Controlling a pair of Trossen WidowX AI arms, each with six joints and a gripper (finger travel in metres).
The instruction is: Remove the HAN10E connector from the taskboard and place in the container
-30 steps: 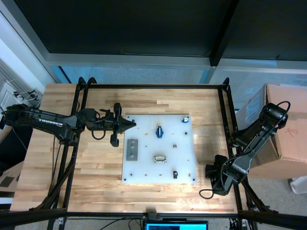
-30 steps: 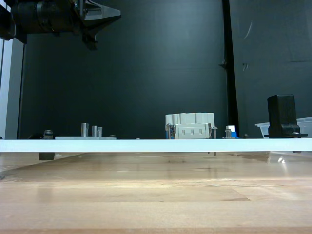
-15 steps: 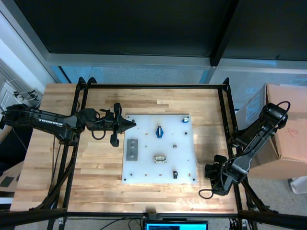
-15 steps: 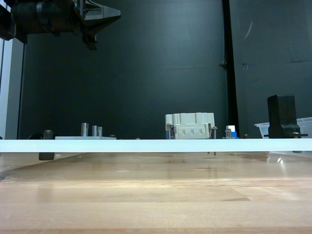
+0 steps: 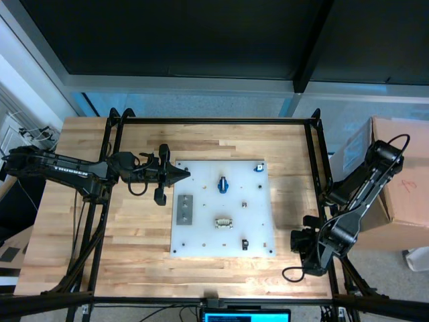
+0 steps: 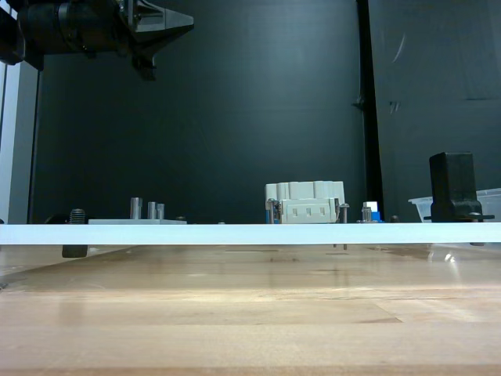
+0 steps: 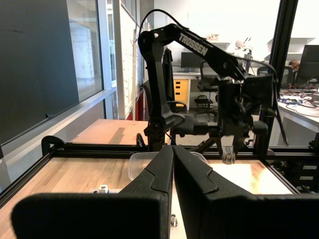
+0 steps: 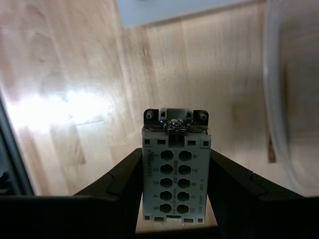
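Right gripper (image 8: 174,155) clamps connector (image 8: 174,174), off board (image 5: 201,235), over table (image 8: 75,74). Container (image 8: 267,89) rim just beside. We shift over container, lower well inside rim, then release. Left gripper (image 5: 186,174) closed, empty, above board's left edge.

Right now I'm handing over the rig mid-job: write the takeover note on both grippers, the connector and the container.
Left gripper: shut, empty, raised over the white taskboard's left edge.
Right gripper: shut on the grey ten-hole HAN10E connector, above the wooden table, off the board's right side.
Clear plastic container: rim beside the held connector, not under it.
Beige housing sits on the board.
Done: connector clear of its seat.
Left: carry it over the container, release.
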